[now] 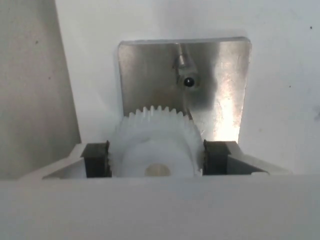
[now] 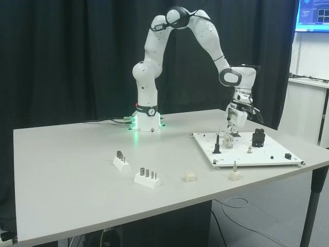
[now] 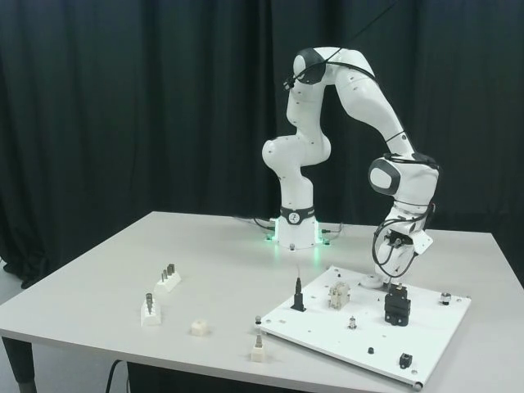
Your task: Insert medium gear.
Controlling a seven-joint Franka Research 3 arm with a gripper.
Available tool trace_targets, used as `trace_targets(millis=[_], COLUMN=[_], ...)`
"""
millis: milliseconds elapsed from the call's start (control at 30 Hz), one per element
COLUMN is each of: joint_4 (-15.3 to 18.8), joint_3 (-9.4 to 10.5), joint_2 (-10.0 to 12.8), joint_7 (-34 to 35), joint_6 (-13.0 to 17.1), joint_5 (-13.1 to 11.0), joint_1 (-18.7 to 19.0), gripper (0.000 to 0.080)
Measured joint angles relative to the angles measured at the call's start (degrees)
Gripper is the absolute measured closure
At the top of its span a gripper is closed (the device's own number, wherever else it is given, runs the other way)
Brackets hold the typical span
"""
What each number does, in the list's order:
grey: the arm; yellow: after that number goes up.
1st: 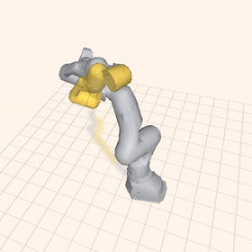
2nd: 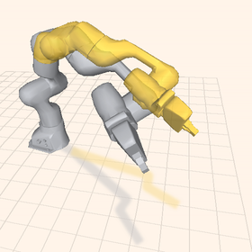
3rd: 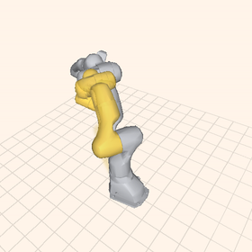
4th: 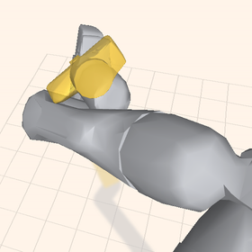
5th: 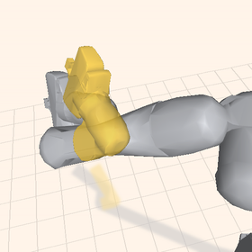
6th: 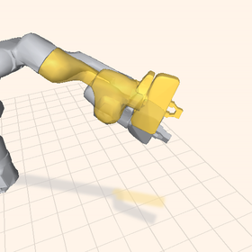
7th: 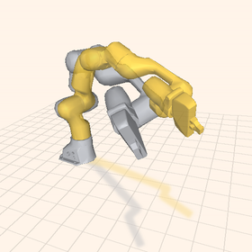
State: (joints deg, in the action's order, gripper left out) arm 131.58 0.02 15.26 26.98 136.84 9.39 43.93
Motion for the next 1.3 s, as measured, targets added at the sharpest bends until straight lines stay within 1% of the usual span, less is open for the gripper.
trace_targets(millis=[333,767,967,1300], joint_4=[-0.32,-1.64,-2.2,-3.07], joint_3=[0.13,0.37,0.81,1.63], joint_2=[0.23,1.32,2.31,2.77], joint_7=[-0.33,-3.84,-4.58,-4.69], joint_6=[-0.08,-0.3,-0.5,-1.76], joint_5=[0.4,0.33,0.17,0.08], joint_1=[-0.46,-1.81,-2.3,-3.11], gripper=[0.0404,0.0404,0.0405,0.0405])
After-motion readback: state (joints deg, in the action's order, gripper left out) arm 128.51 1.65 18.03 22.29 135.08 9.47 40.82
